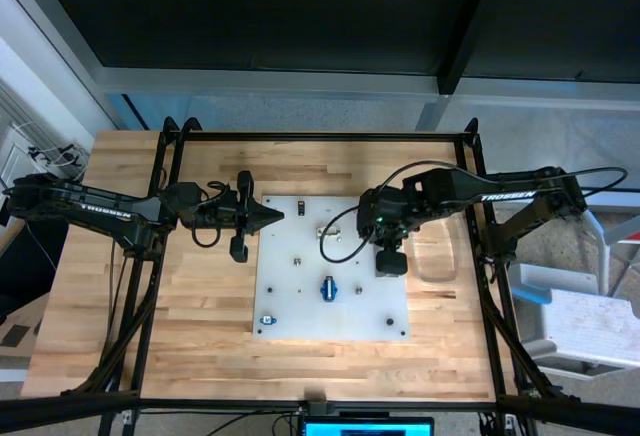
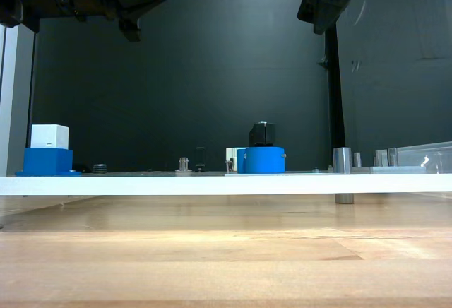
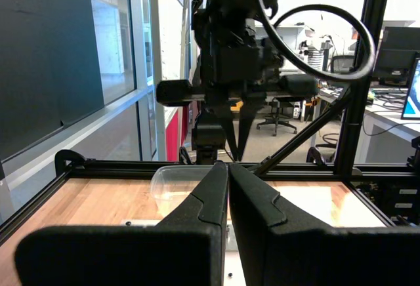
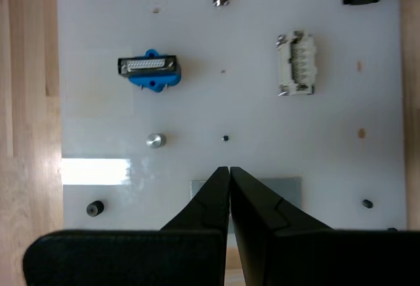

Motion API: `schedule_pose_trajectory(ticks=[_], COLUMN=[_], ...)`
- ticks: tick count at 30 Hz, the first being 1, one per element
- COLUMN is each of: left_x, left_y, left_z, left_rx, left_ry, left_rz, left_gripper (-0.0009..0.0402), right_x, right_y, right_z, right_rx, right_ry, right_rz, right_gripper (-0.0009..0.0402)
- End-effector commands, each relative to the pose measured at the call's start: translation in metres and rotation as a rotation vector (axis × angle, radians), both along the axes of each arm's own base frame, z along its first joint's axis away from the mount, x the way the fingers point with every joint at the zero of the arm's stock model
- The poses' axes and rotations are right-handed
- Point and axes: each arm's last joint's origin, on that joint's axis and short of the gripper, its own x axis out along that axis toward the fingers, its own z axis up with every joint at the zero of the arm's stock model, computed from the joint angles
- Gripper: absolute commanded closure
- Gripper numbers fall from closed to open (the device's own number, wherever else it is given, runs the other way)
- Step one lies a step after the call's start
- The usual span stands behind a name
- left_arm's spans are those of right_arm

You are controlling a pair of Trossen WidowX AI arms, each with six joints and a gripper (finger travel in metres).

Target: Pick the 16mm cylinder and place it in the container

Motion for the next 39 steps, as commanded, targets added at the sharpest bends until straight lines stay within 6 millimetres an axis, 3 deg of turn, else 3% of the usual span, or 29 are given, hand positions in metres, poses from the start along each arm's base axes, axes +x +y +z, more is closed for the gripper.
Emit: schedule_pose_trajectory(ticks=[1,7,14,22,39], left_x=[0.000,0.000,0.000,0.000,0.000], left_y=[0.000,0.000,0.000,0.000,0.000], left_z=[0.000,0.000,0.000,0.000,0.000], left_rx=[0.000,0.000,0.000,0.000,0.000], left_ry=[0.000,0.000,0.000,0.000,0.000], left_rz=[0.000,0.000,0.000,0.000,0.000], left_gripper=[0.0393,0.0393,0.0393,0.0393,0.0393], right_x=[0.003,0.009,0.010,0.023,0.046], right_y=[0.007,0.016,0.030,0.046,0.072], right_z=[-0.006,-0.016,-0.020,-0.041,-0.078], right_rx=[-0.009,-0.022,-0.125,-0.128,-0.131], right_ry=[0.022,0.068,0.067,0.122,0.177], right_rz=[0.023,0.049,0.082,0.097,0.124], right_gripper=[0.0378,0.0344,0.0277,0.0213,0.0199])
